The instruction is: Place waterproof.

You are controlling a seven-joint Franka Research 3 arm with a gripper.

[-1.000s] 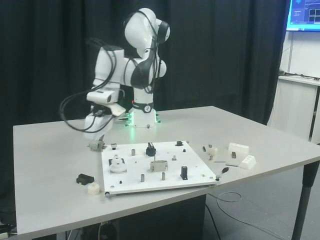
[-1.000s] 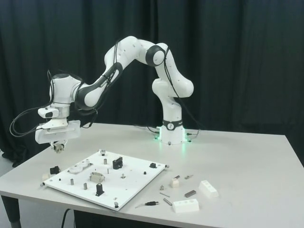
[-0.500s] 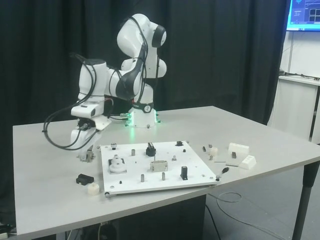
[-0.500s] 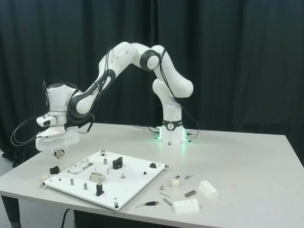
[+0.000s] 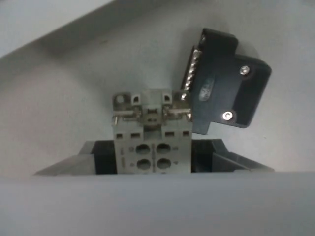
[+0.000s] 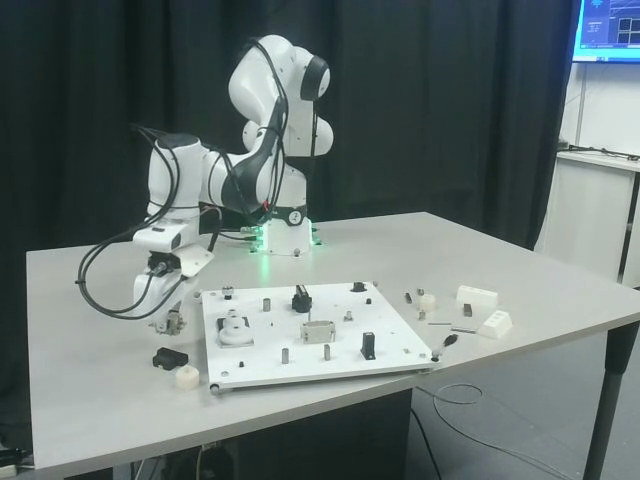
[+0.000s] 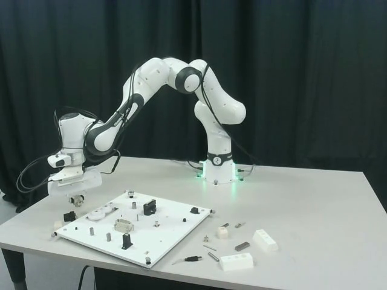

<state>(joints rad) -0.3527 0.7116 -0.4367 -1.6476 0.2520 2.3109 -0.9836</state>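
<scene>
A grey waterproof connector [image 5: 151, 133] is being pinched between the fingers of the gripper [image 5: 152, 157], with its four round sockets facing the wrist camera. It's being held low over the grey table [image 6: 90, 400], just off the edge of the white board [image 6: 312, 345] and not touching it. Right beside the connector, a black plug housing [image 5: 224, 83] is lying flat on the table, its row of pins turned toward the held part. In the room views, the arm [image 7: 157, 78] is being stretched out and down, with the gripper [image 6: 168, 322] hanging just above the black piece [image 6: 169, 357]. A small white part [image 6: 186, 377] is sitting near it.
</scene>
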